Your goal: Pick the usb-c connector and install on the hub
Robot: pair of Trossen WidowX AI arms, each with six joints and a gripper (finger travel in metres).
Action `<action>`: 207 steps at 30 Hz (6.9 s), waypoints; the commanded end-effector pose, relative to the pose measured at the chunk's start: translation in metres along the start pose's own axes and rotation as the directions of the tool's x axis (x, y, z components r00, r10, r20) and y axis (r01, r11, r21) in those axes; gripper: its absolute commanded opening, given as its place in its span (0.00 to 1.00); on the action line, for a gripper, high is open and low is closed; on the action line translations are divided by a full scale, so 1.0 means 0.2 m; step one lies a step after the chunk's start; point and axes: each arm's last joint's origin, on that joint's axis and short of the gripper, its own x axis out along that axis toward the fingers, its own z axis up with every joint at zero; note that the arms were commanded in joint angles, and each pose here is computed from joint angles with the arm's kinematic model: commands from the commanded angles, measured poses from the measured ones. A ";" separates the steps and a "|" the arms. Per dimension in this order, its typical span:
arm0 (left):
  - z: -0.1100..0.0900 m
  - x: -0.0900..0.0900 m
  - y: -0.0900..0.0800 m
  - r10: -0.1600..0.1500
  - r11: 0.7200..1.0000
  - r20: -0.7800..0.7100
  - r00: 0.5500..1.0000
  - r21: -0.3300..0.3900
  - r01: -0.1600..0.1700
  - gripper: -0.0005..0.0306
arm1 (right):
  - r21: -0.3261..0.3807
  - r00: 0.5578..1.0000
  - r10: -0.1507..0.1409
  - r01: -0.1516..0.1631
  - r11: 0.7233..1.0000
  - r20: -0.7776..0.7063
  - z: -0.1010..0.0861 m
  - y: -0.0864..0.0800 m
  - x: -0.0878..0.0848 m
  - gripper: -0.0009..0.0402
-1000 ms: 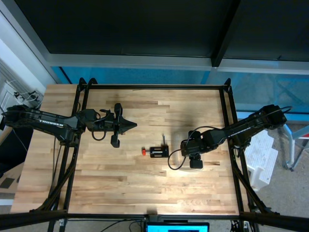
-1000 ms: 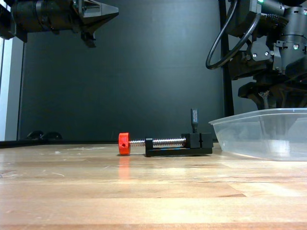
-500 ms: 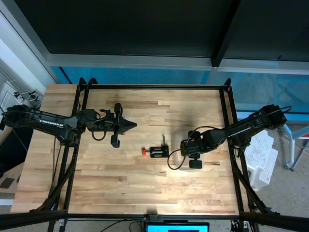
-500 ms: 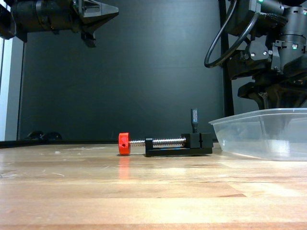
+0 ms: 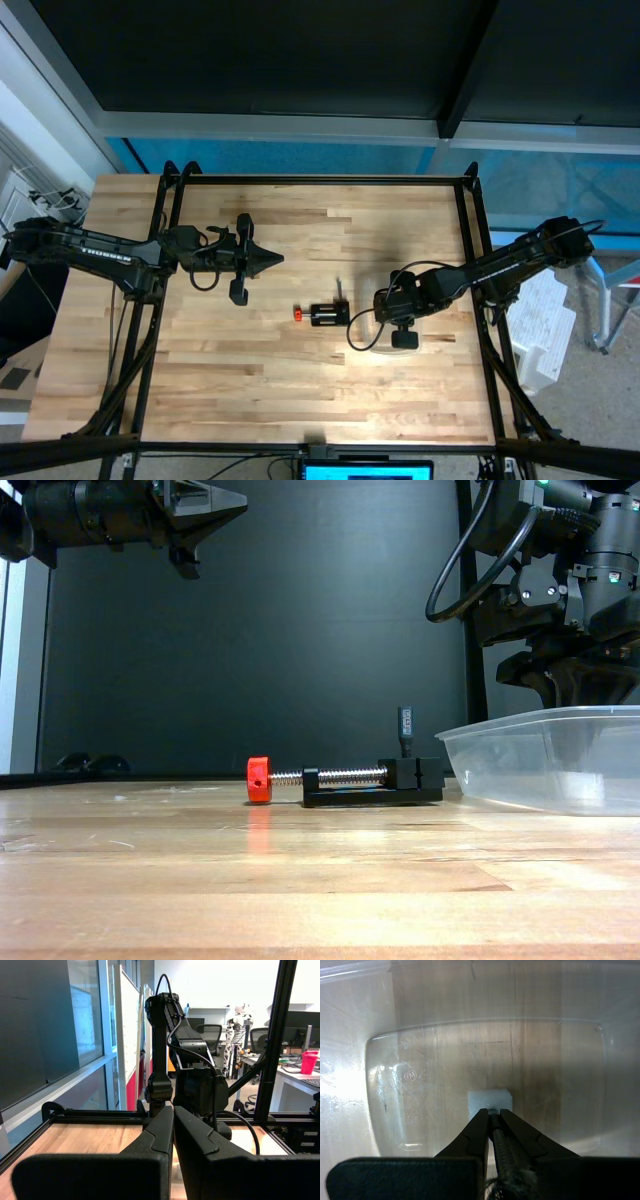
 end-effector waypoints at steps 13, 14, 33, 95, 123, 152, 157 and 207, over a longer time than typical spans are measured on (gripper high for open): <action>0.00 0.00 0.00 0.000 1.000 0.001 1.000 0.000 0.000 0.02 | 0.001 1.000 0.000 0.000 1.000 0.021 0.03 -0.01 -0.10 0.02; 0.00 0.00 0.00 0.000 1.000 0.000 1.000 0.000 0.000 0.02 | 0.002 1.000 0.003 -0.003 1.000 0.029 0.03 -0.01 -0.12 0.02; 0.00 0.00 0.00 0.000 1.000 0.000 1.000 0.000 0.000 0.02 | -0.025 0.993 0.030 -0.028 0.999 0.117 0.11 -0.01 -0.38 0.02; 0.00 0.00 0.00 0.000 1.000 0.000 1.000 0.000 0.000 0.02 | -0.081 0.984 -0.032 0.047 0.996 0.175 0.56 0.03 -0.18 0.02; 0.00 0.00 0.00 0.000 1.000 0.001 1.000 0.000 0.000 0.02 | -0.080 0.984 -0.045 0.060 0.995 0.174 0.56 0.02 -0.18 0.02; 0.00 0.00 0.00 0.000 1.000 0.000 1.000 0.000 0.000 0.02 | -0.083 0.986 -0.040 0.054 0.995 0.161 0.52 0.01 -0.09 0.02; 0.00 0.00 0.00 0.000 1.000 0.001 1.000 0.000 0.000 0.02 | -0.087 0.986 -0.040 0.055 0.995 0.165 0.52 0.01 -0.09 0.02; 0.00 0.00 0.00 0.000 1.000 0.001 1.000 0.000 0.000 0.02 | -0.075 0.975 -0.020 0.037 0.996 0.221 0.44 -0.04 -0.35 0.53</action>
